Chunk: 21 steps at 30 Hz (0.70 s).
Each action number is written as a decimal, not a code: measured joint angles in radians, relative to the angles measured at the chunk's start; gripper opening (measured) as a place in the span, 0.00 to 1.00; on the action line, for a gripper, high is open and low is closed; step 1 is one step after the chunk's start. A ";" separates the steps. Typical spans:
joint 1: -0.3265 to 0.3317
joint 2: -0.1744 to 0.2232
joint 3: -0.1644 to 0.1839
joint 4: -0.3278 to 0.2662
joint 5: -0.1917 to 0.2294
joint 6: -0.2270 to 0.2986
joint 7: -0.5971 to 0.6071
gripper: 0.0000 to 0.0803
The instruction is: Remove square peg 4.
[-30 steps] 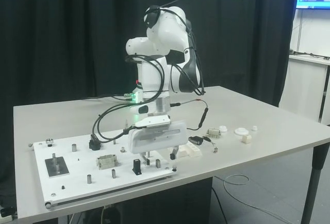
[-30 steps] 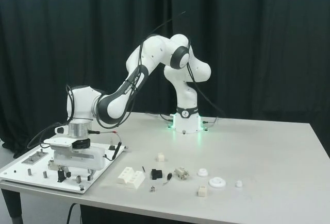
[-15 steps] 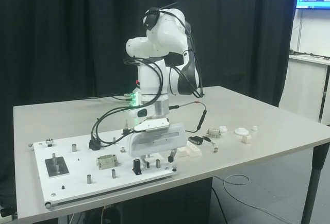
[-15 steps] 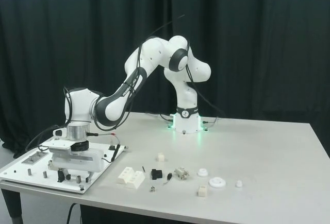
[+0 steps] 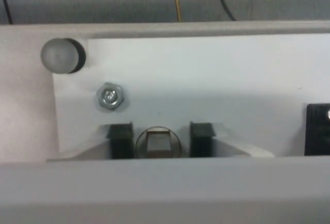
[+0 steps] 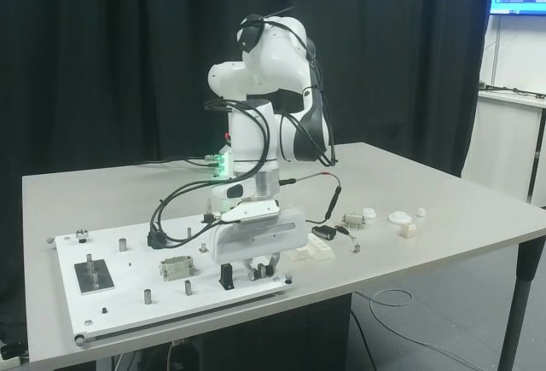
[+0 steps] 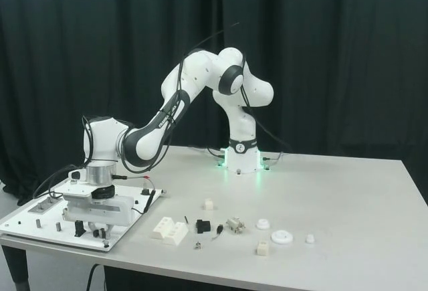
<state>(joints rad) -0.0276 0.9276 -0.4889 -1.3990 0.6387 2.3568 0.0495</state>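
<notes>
In the wrist view a small grey square peg [image 5: 157, 141] stands in a round seat on the white board [image 5: 216, 85]. My gripper [image 5: 160, 139] is open, with one black fingertip on each side of the peg and a small gap at both. The room views show the gripper [image 6: 256, 267] low over the board's near right corner [image 6: 286, 284], fingers down at the board surface. The peg itself is hidden behind the hand in the first room view. From the second room view the gripper [image 7: 91, 227] sits at the board's front edge.
A hex nut [image 5: 110, 97] and a round grey knob [image 5: 61, 55] lie close to the peg, near the board's edge. A black holder [image 6: 226, 275], a grey connector [image 6: 175, 266] and a metal plate with a post [image 6: 92, 275] stand on the board. Loose white parts [image 6: 311, 252] lie beside it.
The hand has come down toward the board and shifted slightly along it; the fingers now reach the board surface around the peg.
</notes>
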 joint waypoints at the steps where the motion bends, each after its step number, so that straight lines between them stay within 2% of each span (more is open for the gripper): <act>1: 0.000 0.000 0.000 0.000 0.000 0.000 0.000 0.55; 2: 0.000 0.000 0.000 0.000 0.000 -0.001 0.000 0.55; 3: 0.000 0.000 0.000 0.000 0.000 -0.001 0.000 0.32; 4: 0.000 0.000 0.001 0.001 0.000 -0.003 0.001 0.32; 5: 0.000 0.000 0.001 0.001 0.000 -0.004 0.002 0.12; 21: 0.000 -0.001 -0.004 0.010 0.000 -0.020 0.002 0.12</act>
<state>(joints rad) -0.0276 0.9266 -0.4931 -1.3893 0.6389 2.3368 0.0515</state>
